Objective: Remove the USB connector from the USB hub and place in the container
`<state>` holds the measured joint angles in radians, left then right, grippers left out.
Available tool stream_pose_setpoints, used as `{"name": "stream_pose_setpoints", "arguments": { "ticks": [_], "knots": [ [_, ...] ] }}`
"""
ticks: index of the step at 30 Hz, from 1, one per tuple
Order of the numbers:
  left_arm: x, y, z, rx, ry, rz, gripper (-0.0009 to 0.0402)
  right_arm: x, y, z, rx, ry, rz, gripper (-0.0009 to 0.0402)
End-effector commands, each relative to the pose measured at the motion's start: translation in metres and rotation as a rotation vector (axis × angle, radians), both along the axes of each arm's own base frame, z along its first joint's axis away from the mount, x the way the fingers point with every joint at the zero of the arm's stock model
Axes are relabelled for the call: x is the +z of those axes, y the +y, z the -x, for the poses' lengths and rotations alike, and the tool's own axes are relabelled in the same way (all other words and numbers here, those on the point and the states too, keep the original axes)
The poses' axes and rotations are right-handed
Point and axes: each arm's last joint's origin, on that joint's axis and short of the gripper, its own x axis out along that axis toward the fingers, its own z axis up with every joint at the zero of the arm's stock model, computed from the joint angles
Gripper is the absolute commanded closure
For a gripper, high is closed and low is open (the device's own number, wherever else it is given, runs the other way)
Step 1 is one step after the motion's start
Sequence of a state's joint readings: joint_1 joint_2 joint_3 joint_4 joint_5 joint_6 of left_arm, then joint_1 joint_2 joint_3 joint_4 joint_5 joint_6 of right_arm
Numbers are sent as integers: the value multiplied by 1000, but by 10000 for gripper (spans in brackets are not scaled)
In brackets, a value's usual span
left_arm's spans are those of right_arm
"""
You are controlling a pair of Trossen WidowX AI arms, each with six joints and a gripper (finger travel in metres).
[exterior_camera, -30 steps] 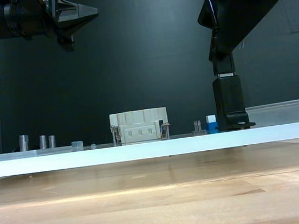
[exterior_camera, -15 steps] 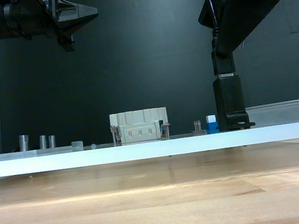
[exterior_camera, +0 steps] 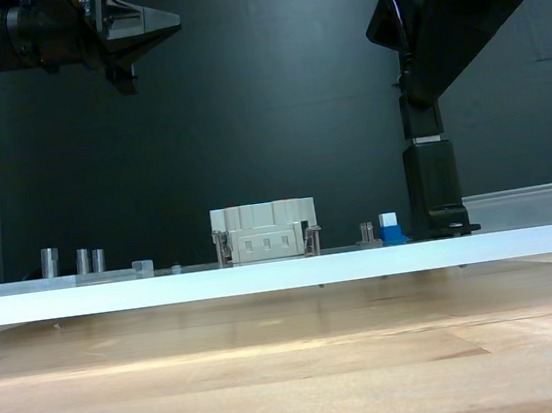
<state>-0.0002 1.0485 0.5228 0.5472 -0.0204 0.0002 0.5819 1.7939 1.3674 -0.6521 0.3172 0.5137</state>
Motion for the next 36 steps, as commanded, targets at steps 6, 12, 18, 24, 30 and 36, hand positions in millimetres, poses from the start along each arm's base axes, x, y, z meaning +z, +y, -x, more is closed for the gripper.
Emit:
{"name": "stream_pose_setpoints", "arguments": {
  "ticks": [6, 12, 18, 24, 30, 36],
  "knots": [
    [0, 0, 0, 0, 0, 0, 392, 2, 4, -12, 44, 28, 20, 393],
    [0, 0, 0, 0, 0, 0, 392, 1, 4, -12, 60, 56, 5, 393],
    [0, 0, 0, 0, 0, 0, 392, 1, 5, -13, 56, 39, 7, 393],
    [0, 0, 0, 0, 0, 0, 392, -2, 8, -13, 53, 9, -8, 393],
    [0, 0, 0, 0, 0, 0, 392, 2, 8, -10, 31, -9, -1, 393],
    [0, 0, 0, 0, 0, 0, 392, 1, 7, 0, 9, -40, 1, 393]
  ]
}}
